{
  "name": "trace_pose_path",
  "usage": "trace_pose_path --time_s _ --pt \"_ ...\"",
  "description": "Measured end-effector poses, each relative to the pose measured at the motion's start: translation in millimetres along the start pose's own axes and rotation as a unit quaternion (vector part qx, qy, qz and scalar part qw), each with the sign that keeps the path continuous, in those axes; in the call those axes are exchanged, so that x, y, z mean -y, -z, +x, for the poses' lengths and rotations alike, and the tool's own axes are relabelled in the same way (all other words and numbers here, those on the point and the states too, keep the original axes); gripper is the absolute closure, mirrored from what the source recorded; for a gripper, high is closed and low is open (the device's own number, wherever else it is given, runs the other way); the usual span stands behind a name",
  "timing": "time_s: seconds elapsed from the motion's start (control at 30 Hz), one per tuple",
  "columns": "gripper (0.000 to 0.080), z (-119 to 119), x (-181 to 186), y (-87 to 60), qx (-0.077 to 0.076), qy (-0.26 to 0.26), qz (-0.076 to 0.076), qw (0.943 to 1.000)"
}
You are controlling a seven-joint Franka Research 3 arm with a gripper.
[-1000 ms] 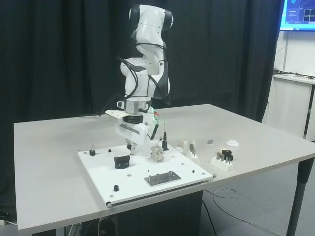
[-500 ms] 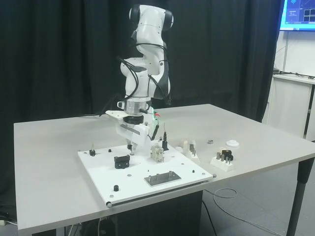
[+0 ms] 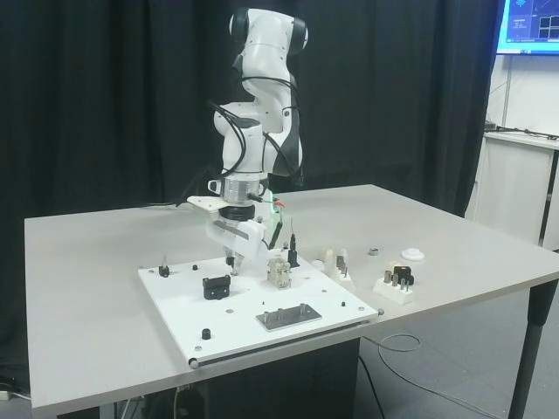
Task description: Insert BNC.
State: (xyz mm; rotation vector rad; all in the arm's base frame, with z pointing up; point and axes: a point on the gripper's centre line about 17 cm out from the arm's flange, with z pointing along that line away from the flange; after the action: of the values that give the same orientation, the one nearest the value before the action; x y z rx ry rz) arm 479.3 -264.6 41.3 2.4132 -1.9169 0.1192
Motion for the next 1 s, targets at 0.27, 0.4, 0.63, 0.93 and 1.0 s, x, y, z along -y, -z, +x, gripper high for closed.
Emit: trace_pose_path --time_s 0.27,0.4,0.63,0.93,1.0 --pt "0.0676 0.6 0.6 -0.2 0.0 0.0 0.0 1.0" --pt "0.0676 0.7 0.7 -0.2 -0.001 0.0 0.0 1.0" --pt "0.0677 1.0 0.9 -0.2 -0.001 0.0 0.0 1.0" --pt "0.0677 1.9 1.2 0.1 -0.001 0.0 0.0 1.0" --pt "0.0677 2.7 1.2 0.1 -0.002 0.0 0.001 1.0"
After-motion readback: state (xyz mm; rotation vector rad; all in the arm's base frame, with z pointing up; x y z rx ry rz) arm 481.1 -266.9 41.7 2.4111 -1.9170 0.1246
